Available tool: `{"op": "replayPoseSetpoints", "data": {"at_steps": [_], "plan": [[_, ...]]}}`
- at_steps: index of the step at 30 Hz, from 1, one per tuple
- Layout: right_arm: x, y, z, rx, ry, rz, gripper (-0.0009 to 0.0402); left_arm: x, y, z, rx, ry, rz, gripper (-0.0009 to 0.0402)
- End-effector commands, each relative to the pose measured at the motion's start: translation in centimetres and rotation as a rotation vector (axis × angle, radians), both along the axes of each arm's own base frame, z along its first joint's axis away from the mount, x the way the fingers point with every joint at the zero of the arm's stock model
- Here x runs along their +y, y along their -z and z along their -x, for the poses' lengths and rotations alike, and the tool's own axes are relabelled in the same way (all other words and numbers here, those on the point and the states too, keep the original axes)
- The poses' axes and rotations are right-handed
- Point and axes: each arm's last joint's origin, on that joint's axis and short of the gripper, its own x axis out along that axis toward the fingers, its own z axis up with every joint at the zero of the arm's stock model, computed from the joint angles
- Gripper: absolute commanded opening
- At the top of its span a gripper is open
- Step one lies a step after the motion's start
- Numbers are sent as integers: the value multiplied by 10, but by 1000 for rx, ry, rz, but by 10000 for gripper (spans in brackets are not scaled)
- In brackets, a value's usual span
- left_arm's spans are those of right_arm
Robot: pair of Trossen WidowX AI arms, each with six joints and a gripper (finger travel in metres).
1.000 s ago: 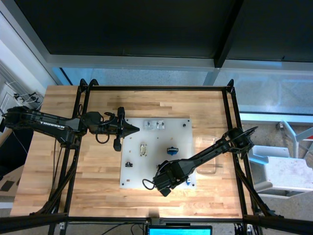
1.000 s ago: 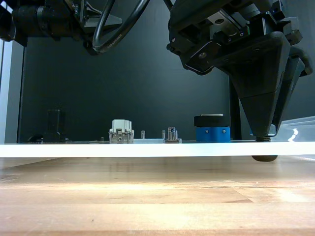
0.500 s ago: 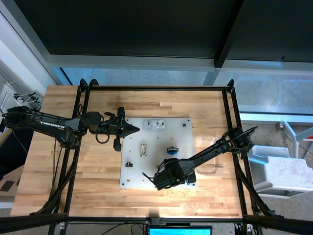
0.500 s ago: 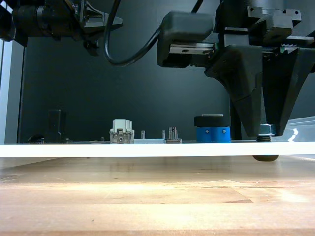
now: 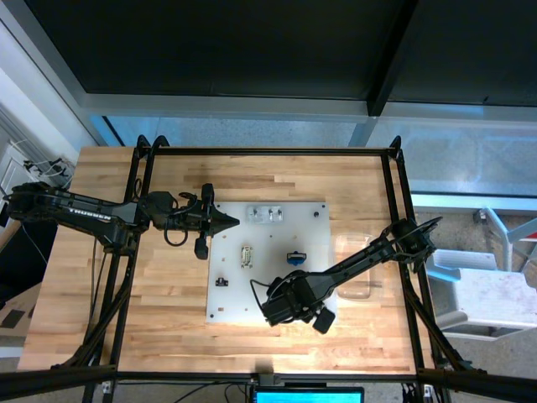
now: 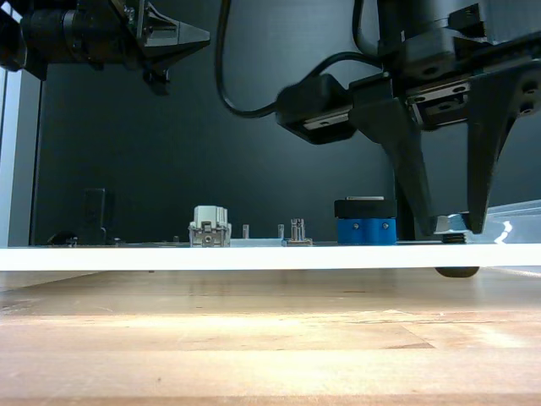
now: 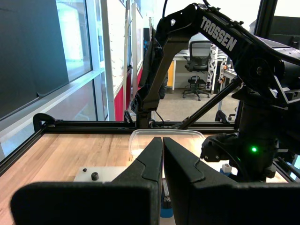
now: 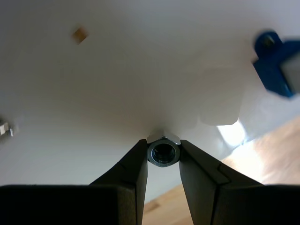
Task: Pick the M12 fastener and fasten on the M12 threads
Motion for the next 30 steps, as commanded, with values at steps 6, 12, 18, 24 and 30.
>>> {"op": "replayPoseSetpoints", "data": {"at_steps": [6, 12, 18, 24, 30], "plan": [[0, 0, 0, 13, 332, -20, 35, 0, 0, 0, 0, 0, 0, 0], [1, 0, 0, 18, 446, -26, 35, 0, 0, 0, -1, 0, 0, 0], [1, 0, 0, 17, 430, -26, 35, 0, 0, 0, 0, 0, 0, 0], [1, 0, -1, 13, 431, -30, 35, 0, 0, 0, 0, 0, 0, 0], [1, 0, -2, 2, 430, -38, 35, 0, 0, 0, 0, 0, 0, 0]]}}
